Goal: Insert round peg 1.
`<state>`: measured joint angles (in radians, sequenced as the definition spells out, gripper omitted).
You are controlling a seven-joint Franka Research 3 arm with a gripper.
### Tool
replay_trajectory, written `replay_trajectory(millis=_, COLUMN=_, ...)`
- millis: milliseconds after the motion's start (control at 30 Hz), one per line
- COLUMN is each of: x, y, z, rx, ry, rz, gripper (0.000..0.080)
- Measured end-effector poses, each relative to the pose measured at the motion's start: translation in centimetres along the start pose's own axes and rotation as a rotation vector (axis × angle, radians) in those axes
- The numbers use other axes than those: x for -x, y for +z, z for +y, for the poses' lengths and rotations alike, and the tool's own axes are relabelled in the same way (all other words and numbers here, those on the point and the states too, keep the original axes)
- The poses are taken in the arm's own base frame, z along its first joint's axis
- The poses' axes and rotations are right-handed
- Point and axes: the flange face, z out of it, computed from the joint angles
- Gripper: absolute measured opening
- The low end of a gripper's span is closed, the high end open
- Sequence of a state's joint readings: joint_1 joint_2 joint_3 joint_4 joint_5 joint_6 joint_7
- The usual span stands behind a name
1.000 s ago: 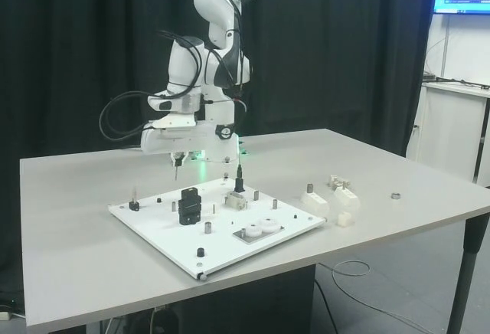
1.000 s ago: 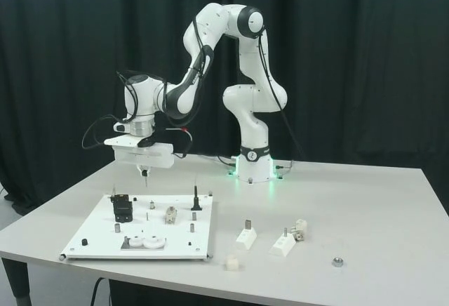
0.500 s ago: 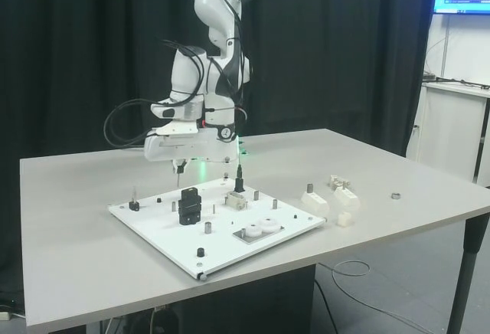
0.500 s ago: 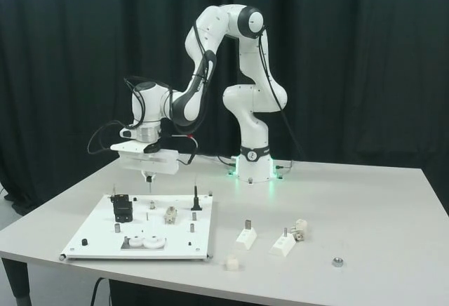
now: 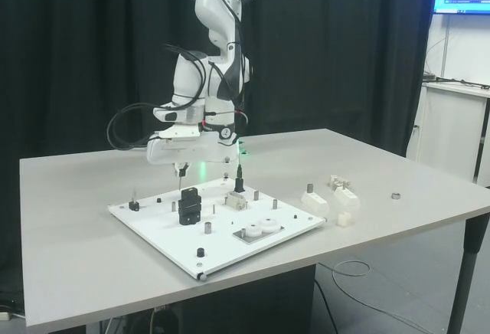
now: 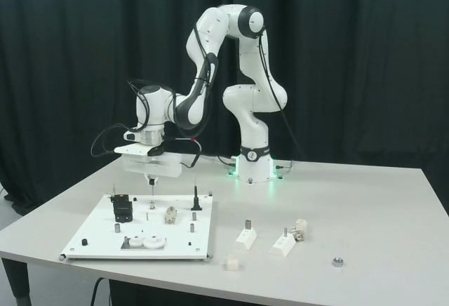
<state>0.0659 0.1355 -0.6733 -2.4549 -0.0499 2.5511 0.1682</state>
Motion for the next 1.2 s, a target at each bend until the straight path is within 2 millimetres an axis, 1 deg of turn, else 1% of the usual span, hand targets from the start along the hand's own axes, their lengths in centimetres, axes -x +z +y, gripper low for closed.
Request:
replay_trajectory(millis=767, x=0.6, y=1.9, z=-0.2, rx=0.010, ry=0.000, rz=0.006, gripper=0.0012)
replay_trajectory(millis=1200, x=0.5, y=1.9, z=-0.4, rx=0.000, ry=0.009, rz=0.008, gripper=0.0012)
